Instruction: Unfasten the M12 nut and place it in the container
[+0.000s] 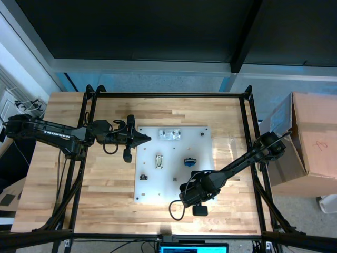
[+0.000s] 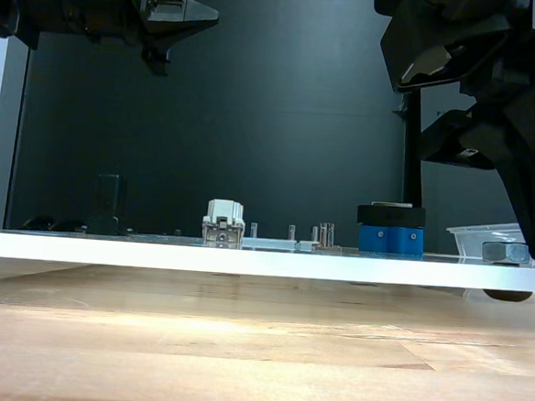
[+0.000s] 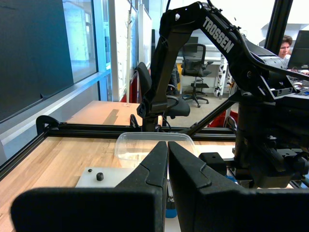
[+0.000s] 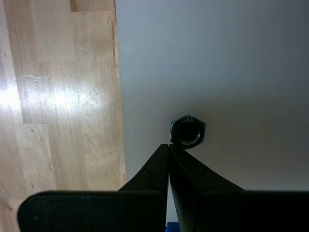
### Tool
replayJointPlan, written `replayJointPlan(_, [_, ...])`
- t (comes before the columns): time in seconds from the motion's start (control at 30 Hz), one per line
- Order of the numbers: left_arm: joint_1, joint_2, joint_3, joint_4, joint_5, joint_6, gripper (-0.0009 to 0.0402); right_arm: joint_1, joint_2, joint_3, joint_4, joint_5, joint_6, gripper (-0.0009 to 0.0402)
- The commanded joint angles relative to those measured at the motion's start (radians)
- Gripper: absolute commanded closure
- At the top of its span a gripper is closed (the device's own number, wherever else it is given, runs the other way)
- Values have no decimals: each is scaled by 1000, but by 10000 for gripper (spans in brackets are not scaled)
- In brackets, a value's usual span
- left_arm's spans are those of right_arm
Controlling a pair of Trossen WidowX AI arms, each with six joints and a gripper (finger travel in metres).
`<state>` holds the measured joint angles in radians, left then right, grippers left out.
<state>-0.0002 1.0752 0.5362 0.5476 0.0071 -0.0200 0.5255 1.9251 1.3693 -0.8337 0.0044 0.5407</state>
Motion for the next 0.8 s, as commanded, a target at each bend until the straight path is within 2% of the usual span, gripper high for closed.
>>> replayJointPlan(0.03, [0,0,0,0,0,0,393,0,-4,6,-29,81,5,394])
replayJointPlan(0.07, [0,0,0,0,0,0,393,0,-8,13,-66,164,46,394])
replayJointPlan(0.1, [0,0,0,0,0,0,393,0,-13,23,-103,222,80,394])
replayJointPlan(0.13, [0,0,0,0,0,0,393,0,-19,34,-134,257,82,393])
replayJointPlan(0.27, [0,0,0,0,0,0,393,-1,-42,59,-209,273,80,393])
replayJointPlan(0.33, [0,0,0,0,0,0,393,-2,-54,60,-215,244,79,393])
replayJointPlan(0.4, [0,0,0,0,0,0,393,-2,-63,60,-214,190,75,393])
replayJointPlan(0.6, [0,0,0,0,0,0,393,-2,-64,60,-165,0,45,393])
replayJointPlan(0.67, [0,0,0,0,0,0,393,-2,-54,60,-128,-34,42,393])
replayJointPlan(0.8, [0,0,0,1,0,0,393,0,-16,60,-84,-36,35,393])
